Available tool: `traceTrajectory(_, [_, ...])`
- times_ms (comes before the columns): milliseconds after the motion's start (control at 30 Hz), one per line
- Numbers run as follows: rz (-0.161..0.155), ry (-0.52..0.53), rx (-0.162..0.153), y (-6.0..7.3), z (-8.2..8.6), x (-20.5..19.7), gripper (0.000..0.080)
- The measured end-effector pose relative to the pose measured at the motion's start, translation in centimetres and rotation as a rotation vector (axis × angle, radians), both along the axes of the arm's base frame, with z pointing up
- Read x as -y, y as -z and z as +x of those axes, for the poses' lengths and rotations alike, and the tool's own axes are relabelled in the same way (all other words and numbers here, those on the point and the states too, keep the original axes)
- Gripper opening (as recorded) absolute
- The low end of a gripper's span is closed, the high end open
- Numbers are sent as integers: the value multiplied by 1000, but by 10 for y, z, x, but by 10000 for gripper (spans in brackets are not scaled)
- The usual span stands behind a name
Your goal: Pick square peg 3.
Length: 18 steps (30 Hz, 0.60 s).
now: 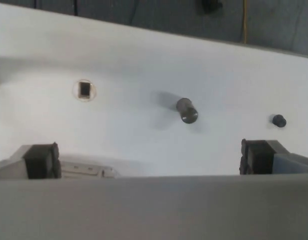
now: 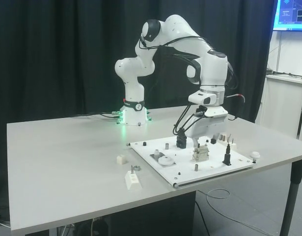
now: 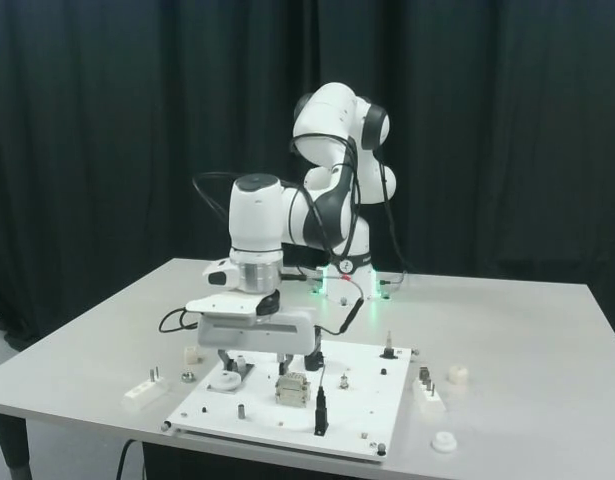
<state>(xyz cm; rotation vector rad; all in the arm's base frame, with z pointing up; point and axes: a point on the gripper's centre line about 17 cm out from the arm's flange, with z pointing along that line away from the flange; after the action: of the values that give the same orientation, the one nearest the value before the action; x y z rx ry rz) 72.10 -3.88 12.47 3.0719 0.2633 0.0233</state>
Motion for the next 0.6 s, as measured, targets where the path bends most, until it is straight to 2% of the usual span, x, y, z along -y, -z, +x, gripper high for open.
traceTrajectory(233, [11, -34, 0, -12, -1, -16, 800])
traceTrajectory(600, [30, -90, -38, -34, -18, -50, 800])
